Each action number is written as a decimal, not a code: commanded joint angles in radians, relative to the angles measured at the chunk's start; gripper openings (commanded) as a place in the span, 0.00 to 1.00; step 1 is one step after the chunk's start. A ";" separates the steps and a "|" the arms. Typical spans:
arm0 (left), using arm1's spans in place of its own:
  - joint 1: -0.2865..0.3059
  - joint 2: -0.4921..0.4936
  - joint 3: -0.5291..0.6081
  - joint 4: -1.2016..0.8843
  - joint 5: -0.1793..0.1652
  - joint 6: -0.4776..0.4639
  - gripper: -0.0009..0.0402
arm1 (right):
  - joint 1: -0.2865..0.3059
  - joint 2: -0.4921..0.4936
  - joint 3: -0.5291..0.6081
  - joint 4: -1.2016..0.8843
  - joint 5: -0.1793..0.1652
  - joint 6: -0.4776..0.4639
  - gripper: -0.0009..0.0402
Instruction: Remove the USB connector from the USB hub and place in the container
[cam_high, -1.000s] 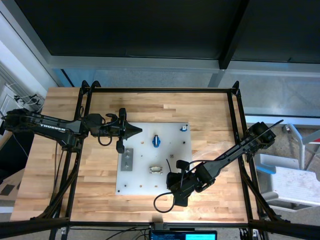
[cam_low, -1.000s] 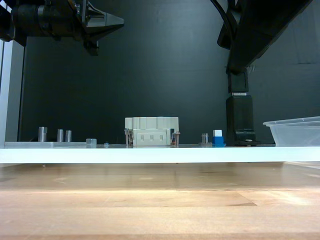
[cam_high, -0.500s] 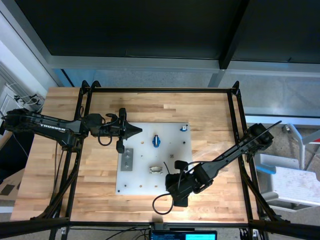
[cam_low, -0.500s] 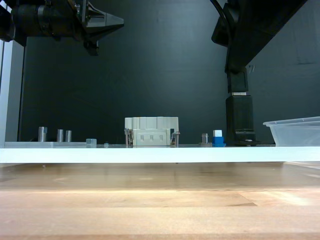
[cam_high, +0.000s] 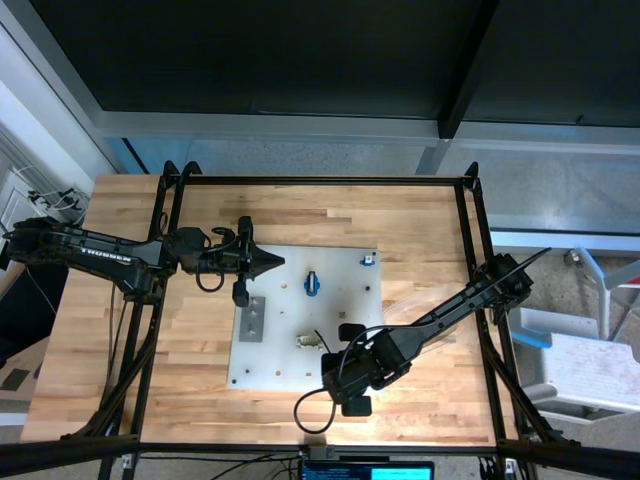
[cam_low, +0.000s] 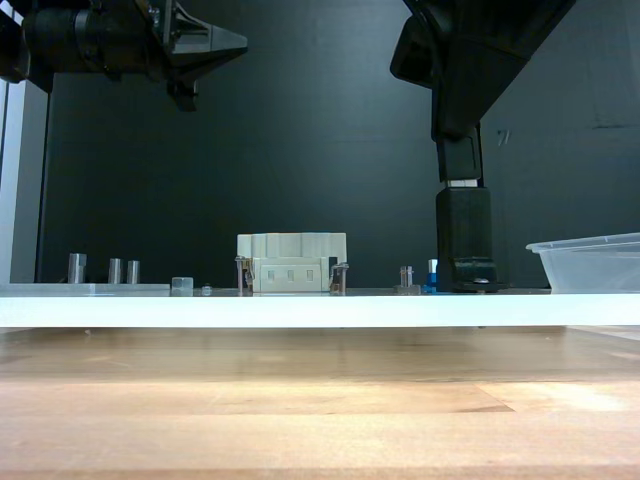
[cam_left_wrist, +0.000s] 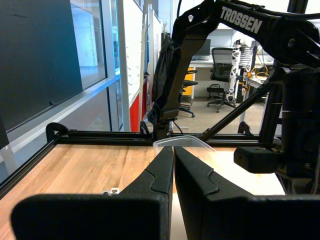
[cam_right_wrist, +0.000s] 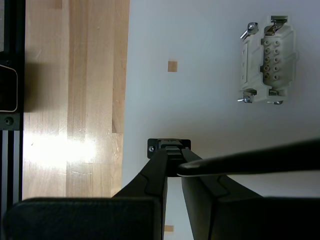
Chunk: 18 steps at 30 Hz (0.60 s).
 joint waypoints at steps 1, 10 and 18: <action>0.000 0.000 0.000 0.000 0.000 0.000 0.02 | 0.001 0.000 -0.001 -0.013 0.005 0.007 0.02; 0.000 0.000 0.000 0.000 0.000 0.000 0.02 | 0.003 -0.010 -0.009 -0.008 0.049 0.036 0.02; 0.000 0.000 0.000 0.000 0.000 0.000 0.02 | 0.013 -0.032 -0.037 0.018 0.081 0.063 0.02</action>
